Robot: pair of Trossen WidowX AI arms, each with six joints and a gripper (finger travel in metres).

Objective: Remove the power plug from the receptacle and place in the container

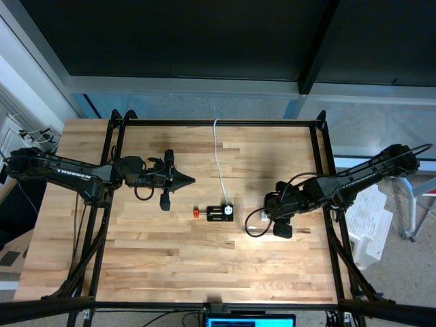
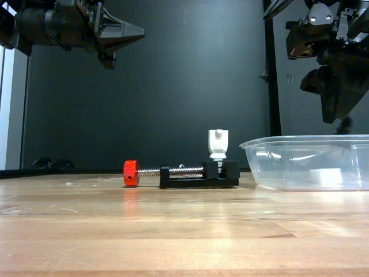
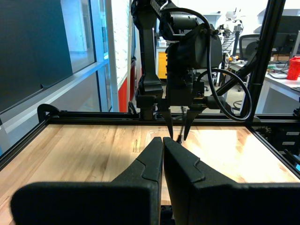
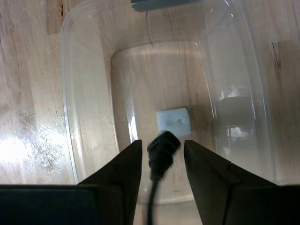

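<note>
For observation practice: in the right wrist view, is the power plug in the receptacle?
No, the power plug is between the right gripper's open fingers over the container; left gripper hovers shut at left.

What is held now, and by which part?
Nothing. Left gripper shut, empty, above the table; right gripper open over the container, power plug loose between.

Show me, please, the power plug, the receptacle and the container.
container (image 2: 265,164): low view, clear wall.
power plug (image 4: 163,151): right wrist view, black body, inside open right gripper (image 4: 162,142) above container.
receptacle (image 2: 218,140): low view, white block.
left gripper (image 1: 193,180): high view, shut tips, hovering left of receptacle.
</note>
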